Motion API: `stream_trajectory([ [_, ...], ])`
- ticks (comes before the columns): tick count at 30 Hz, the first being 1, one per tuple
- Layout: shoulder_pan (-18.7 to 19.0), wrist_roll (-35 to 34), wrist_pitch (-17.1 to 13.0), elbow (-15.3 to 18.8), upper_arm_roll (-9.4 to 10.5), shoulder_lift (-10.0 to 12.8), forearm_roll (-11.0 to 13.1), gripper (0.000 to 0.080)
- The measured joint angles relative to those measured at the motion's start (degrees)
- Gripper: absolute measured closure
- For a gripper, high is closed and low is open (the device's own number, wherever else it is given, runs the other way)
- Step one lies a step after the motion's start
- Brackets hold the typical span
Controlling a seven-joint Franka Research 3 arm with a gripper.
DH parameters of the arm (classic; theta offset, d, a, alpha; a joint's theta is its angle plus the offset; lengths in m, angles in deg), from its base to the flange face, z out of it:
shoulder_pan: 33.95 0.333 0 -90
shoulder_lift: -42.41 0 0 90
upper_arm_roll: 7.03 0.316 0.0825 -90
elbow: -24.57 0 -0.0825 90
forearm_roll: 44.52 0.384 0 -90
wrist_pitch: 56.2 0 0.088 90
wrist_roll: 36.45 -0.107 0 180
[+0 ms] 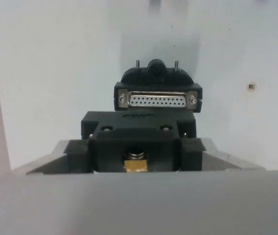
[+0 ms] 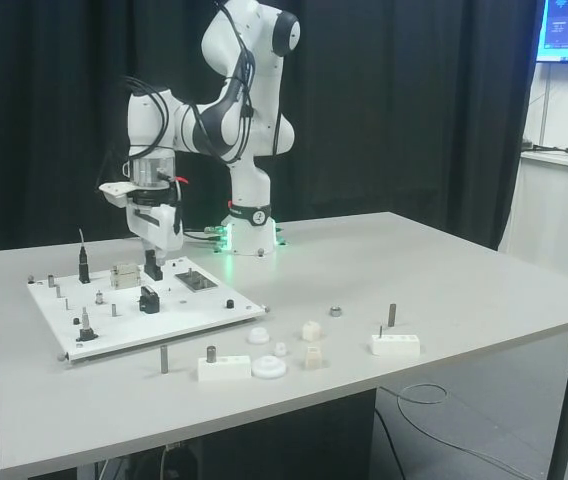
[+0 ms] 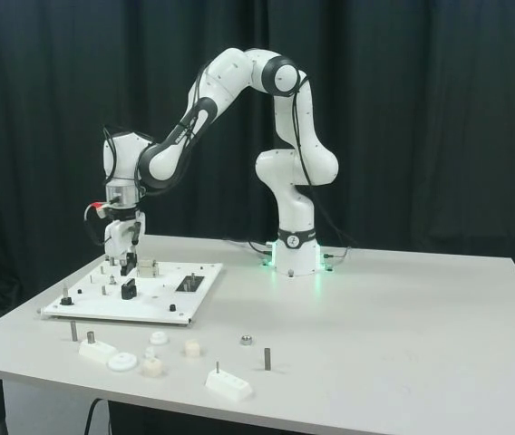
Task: Insert D-SUB.
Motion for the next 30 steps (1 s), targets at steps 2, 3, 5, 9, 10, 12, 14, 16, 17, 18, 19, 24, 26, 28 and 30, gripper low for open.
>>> stream_trajectory([
  [2, 0.0, 0.0, -0.3, 0.2, 0.00, 0.0, 0.3, 0.0423],
  [3, -0.1, 0.0, -0.4, 0.3, 0.00, 0.0, 0.4, 0.0423],
  [5, -0.1, 0.0, -0.6, 0.4, -0.02, 0.0, 0.5, 0.0423],
  [9, -0.4, 0.2, -0.7, 0.6, -0.02, 0.0, 0.5, 0.0423],
  [10, -0.4, 0.3, -0.7, 0.6, -0.02, 0.0, 0.5, 0.0423],
  [12, -0.5, 0.7, -0.7, 0.6, -0.02, 0.0, 0.5, 0.0423],
  [14, -0.6, 1.3, -0.7, 0.6, -0.02, 0.0, 0.6, 0.0423],
  [16, -0.7, 1.9, -0.7, 0.7, -0.02, 0.0, 0.6, 0.0423],
  [17, -0.8, 2.3, -0.7, 0.7, -0.02, 0.0, 0.7, 0.0423],
  [18, -0.8, 2.7, -0.7, 0.7, -0.02, 0.0, 0.7, 0.0423],
  [19, -0.9, 3.1, -0.8, 0.7, -0.02, 0.0, 0.8, 0.0423],
  [24, -1.2, 4.6, -0.9, 1.0, -0.02, 0.0, 1.8, 0.0423],
  [26, -1.4, 5.1, -1.2, 1.2, -0.02, 0.0, 2.2, 0.0423],
  [28, -1.5, 5.5, -1.4, 1.4, -0.02, 0.0, 2.6, 0.0423],
  [30, -1.6, 5.9, -1.7, 1.6, -0.02, 0.0, 3.1, 0.0423],
])
